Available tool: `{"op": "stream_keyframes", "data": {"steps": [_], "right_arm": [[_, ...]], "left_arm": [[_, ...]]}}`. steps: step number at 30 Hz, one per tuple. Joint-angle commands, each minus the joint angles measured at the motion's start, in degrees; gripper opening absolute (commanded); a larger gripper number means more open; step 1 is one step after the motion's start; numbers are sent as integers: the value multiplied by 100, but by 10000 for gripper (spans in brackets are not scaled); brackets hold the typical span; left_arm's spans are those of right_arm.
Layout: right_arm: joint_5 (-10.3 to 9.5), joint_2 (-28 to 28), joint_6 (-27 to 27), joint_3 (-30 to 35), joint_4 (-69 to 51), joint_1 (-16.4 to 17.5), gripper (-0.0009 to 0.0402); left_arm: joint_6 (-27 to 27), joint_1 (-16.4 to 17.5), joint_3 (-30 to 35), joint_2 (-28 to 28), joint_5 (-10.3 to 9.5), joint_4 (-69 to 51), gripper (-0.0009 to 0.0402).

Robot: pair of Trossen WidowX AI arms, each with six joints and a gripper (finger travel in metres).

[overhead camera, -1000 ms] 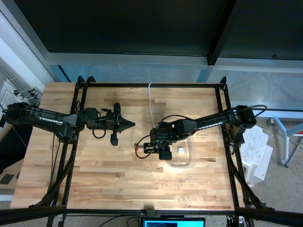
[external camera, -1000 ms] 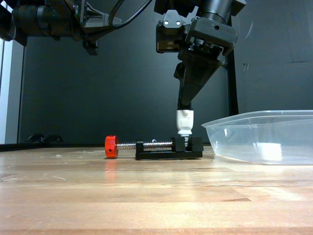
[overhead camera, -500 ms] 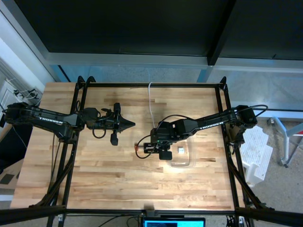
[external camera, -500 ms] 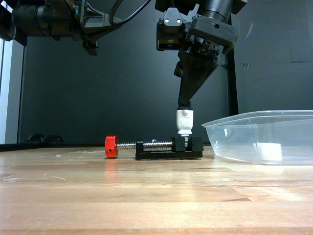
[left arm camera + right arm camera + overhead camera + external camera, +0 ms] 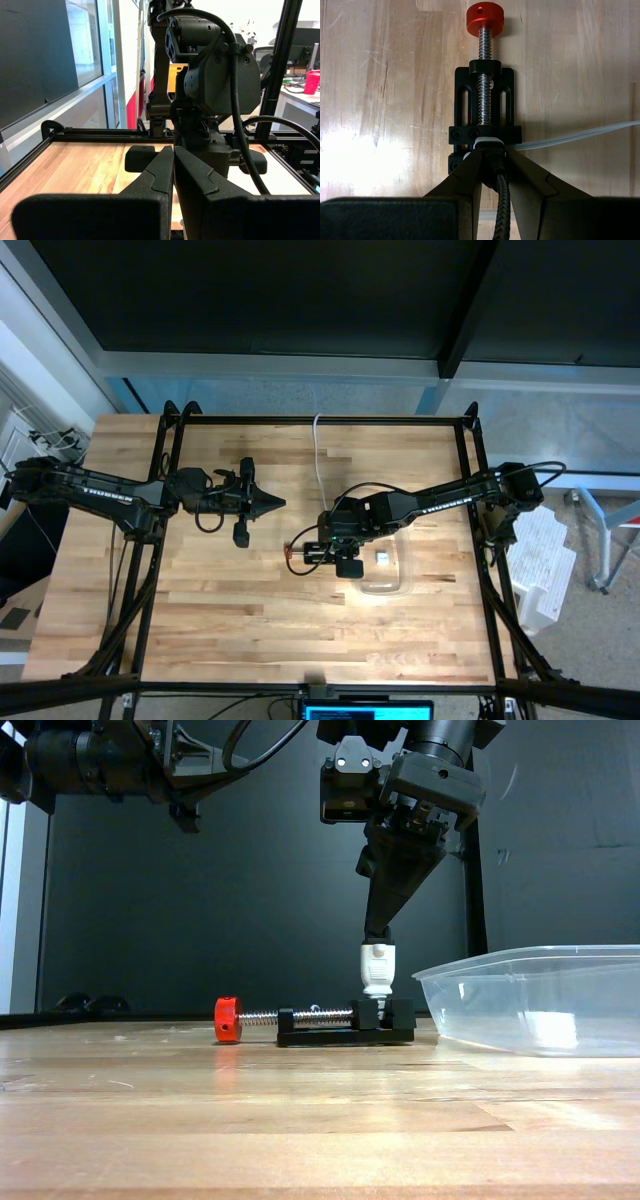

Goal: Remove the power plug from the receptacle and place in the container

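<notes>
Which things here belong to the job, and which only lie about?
Job: power plug, held by the right gripper, plugged into the receptacle; container.
Idle: left gripper, parked shut above the table, left side; white cube in the container; white cable.

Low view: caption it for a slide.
Right gripper clamps the plug atop the white socket beside the clear tub; left gripper parked high at left.

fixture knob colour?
Red knob, best in right wrist view. Right gripper grips the power plug at the receptacle; left gripper raised at left.

container point(image 5: 530, 1010) wall just beside receptacle point(image 5: 377, 975)
</notes>
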Motion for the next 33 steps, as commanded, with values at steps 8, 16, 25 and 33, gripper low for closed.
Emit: {"op": "stream_keyframes", "data": {"steps": [8,16,25,33], "right_arm": [[9,-31,66,2,-17,0,0],[9,-122,66,2,-105,0,0],[11,-142,44,299,-435,0,0],[11,-177,37,544,-710,-2,0]], "left_arm": [[0,2,2,2,2,0,0],[0,0,2,2,2,0,0],[0,0,2,2,2,0,0],[0,2,2,2,2,-4,0]]}}
